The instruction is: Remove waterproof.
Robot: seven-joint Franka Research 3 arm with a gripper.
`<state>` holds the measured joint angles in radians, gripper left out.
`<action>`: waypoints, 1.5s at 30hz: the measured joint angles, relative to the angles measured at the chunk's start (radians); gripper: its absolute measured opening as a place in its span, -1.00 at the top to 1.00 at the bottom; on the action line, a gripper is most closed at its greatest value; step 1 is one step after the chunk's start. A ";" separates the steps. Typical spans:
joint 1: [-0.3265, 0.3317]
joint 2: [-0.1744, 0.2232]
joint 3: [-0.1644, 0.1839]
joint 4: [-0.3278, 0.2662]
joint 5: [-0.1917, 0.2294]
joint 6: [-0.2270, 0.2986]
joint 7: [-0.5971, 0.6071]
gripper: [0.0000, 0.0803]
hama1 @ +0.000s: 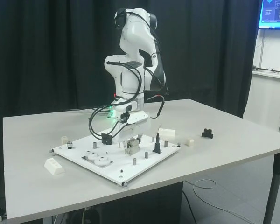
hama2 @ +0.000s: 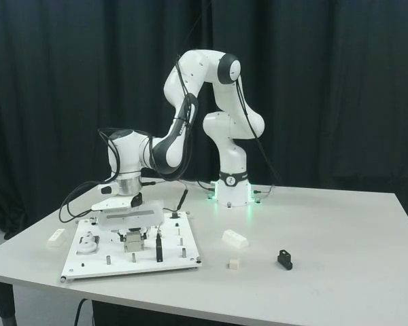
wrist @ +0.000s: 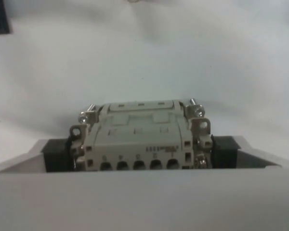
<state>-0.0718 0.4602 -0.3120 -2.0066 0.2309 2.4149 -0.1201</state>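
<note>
Between the black fingers [wrist: 55, 155], we are seeing the connector [wrist: 140, 137] sitting with a pad pressing each of its sides, so the gripper [wrist: 140, 156] is closing on it, narrowed to the connector's width. We are reading this from the wrist view: the connector is grey-white, with a row of five dark openings along its front and metal screws standing at its corners. White surface is filling the rest of that view, and we cannot tell from it whether the connector is lifted or resting.

From the first room view, we are noting the arm [hama1: 135, 56] bending down over the white board [hama1: 116, 156] on the grey table [hama1: 233, 130], with the gripper [hama1: 133, 142] reaching the connector [hama1: 132, 148] near the board's middle. Small black posts [hama1: 156, 144] are standing just beside it on the board.

From the second room view, we are logging the same hold: gripper [hama2: 132, 234] over the connector [hama2: 132, 243] on the board [hama2: 129, 261]. Loose parts are lying off the board: a white block [hama2: 56, 238] beyond its far side from the arm's base, another white block [hama2: 235, 238], a small white cube [hama2: 235, 263] and a black piece [hama2: 284, 259], all well apart from the connector. Green light is glowing at the arm's base [hama2: 232, 193].
</note>
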 joint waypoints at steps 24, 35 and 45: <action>0.003 0.000 -0.005 0.008 0.000 -0.017 0.000 -0.54; 0.006 -0.003 -0.007 0.014 -0.004 -0.028 0.000 -0.54; 0.012 -0.033 -0.012 0.033 -0.010 -0.080 0.000 -0.54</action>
<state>-0.0602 0.4269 -0.3243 -1.9734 0.2209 2.3347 -0.1200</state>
